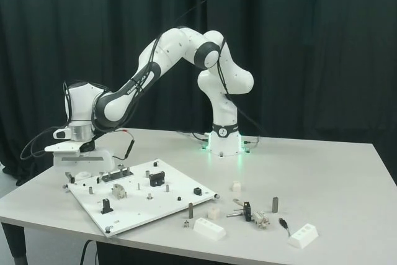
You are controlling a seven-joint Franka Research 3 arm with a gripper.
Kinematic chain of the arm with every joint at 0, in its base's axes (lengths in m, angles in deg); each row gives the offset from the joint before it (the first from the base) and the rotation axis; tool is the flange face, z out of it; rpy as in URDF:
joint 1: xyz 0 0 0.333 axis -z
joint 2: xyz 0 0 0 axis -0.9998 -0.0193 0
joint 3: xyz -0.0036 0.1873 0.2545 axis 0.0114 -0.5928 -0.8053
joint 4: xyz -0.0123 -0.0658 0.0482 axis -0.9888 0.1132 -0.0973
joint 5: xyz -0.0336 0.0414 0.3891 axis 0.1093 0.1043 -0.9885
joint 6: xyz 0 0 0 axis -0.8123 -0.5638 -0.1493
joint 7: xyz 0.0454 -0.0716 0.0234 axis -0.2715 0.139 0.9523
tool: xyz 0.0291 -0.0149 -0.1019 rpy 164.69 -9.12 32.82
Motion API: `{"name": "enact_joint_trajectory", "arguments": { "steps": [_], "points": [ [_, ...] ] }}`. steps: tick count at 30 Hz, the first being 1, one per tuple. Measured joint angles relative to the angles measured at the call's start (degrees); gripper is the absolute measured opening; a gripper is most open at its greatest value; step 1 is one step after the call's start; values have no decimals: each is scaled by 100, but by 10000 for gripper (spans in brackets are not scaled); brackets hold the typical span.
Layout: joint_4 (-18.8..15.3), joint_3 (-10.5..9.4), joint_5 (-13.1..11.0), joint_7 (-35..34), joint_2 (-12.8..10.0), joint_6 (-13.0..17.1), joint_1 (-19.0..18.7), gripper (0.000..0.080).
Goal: Remove round peg 3.
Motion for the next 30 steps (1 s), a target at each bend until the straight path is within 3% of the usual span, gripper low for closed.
{"name": "enact_joint_trajectory", "arguments": {
  "steps": [30],
  "points": [
    [0, -110, 34, 6, -208, 23, 6, 800]
  ]
}}
